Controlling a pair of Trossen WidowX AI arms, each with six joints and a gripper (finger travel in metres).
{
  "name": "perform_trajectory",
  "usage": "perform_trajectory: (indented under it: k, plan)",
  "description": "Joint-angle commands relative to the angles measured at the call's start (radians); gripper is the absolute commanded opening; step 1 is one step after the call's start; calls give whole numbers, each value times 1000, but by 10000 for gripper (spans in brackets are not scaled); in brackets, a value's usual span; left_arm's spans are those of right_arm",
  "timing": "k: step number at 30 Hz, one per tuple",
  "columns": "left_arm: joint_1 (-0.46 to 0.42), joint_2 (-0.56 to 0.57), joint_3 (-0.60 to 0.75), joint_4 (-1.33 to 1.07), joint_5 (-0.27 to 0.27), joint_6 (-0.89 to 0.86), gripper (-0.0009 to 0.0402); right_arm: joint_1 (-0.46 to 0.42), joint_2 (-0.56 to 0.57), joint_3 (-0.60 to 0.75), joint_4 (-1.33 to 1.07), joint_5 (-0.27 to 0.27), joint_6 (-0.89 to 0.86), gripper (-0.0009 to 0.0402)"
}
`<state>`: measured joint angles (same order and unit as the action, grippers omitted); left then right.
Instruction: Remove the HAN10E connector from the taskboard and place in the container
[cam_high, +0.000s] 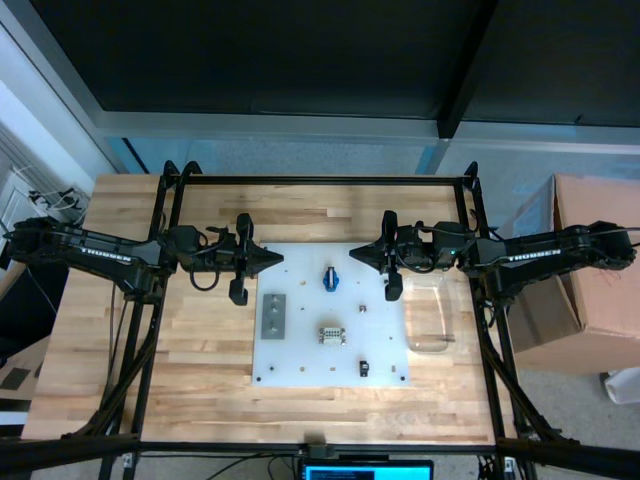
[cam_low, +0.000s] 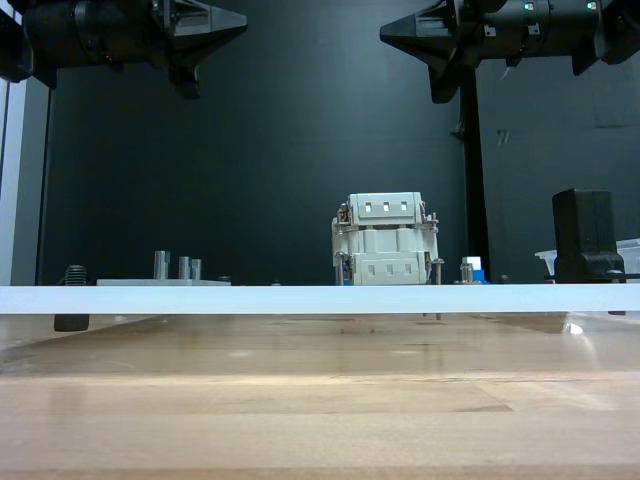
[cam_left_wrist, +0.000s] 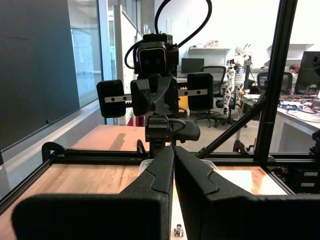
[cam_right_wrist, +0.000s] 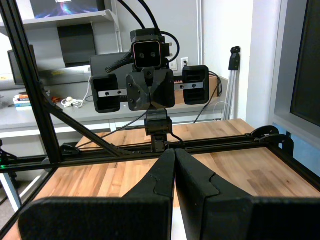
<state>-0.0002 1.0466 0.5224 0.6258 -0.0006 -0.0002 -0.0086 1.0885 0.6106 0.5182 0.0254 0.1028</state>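
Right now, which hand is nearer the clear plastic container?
The right hand, shut, over the white board's far edge on the clear plastic container's side. The left hand, shut, hovers over the far left corner. The grey HAN10E connector stands in its seat.

The table (cam_high: 200, 350) is showing smooth pale wood, the board (cam_high: 300, 360) matt white. The HAN10E connector (cam_low: 385, 245) is looking like grey metal. The left gripper (cam_high: 278, 257) and right gripper (cam_high: 353, 252) are looking matt black.
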Motion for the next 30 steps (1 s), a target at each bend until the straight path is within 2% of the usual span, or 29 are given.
perform_trajectory:
  k: [1,17,24,30]
  plan:
    - [0,0,0,0,0,0,0,0,0,0,24,-27,-31,0]
    - [0,0,0,0,0,0,0,1,0,9,-1,-27,-12,0]
    - [0,0,0,0,0,0,0,37,11,159,-391,-27,22,0]
    - [0,0,0,0,0,0,0,108,75,314,-676,-10,30,0]
